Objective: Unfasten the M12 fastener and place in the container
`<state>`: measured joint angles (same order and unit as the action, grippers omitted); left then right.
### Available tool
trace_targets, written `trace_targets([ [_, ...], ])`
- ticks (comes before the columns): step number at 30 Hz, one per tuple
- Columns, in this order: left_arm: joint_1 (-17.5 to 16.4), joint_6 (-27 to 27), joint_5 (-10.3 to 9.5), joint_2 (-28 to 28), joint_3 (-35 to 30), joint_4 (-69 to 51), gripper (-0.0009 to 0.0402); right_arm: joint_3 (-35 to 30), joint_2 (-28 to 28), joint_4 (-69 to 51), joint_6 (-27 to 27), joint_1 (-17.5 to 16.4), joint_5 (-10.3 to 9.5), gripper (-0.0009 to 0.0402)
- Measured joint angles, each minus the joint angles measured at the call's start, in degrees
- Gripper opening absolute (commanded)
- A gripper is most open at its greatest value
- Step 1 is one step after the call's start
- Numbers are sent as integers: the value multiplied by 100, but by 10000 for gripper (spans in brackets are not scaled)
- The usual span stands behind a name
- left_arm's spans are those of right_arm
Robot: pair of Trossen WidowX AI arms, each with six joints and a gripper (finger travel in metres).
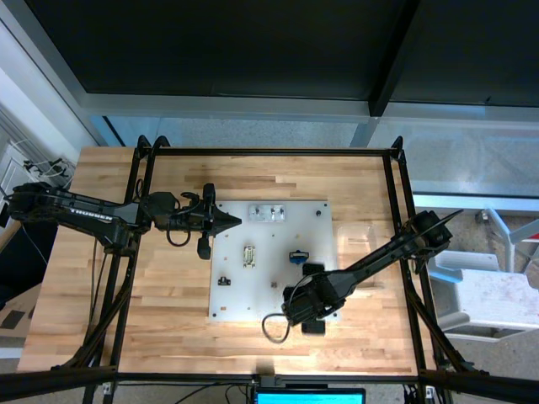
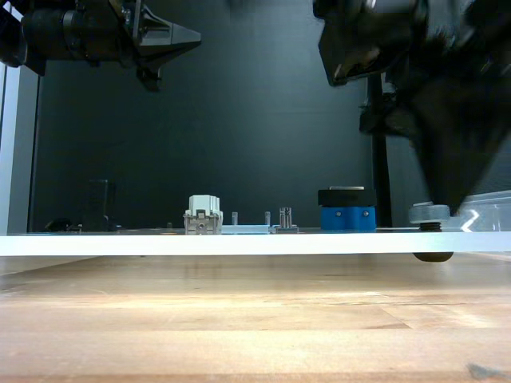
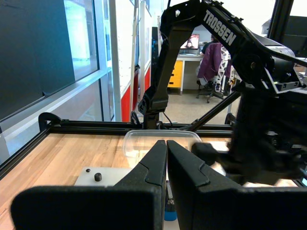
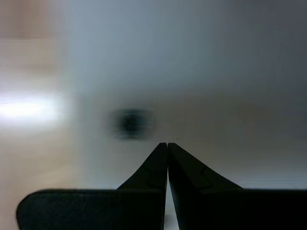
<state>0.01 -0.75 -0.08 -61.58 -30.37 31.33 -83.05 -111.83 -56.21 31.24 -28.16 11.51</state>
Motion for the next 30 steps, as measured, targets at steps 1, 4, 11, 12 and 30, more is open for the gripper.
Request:
trace_targets([
  [1, 0, 0, 2, 0, 2, 0, 0, -24, 15, -184, 20, 7, 225, 0],
  [4, 0, -2, 2, 0, 0, 0, 0, -70, 92, -319, 37, 17, 435, 0],
  [11, 0, 0, 2, 0, 2, 0, 0, -109, 177, -328, 35, 11, 170, 0],
  [12, 0, 0, 2, 0, 2, 0, 0, -131, 186, -326, 22, 15, 11, 0],
  [30, 0, 0, 0, -2, 2, 0, 0, -275, -11, 487, -90, 2, -1563, 0],
])
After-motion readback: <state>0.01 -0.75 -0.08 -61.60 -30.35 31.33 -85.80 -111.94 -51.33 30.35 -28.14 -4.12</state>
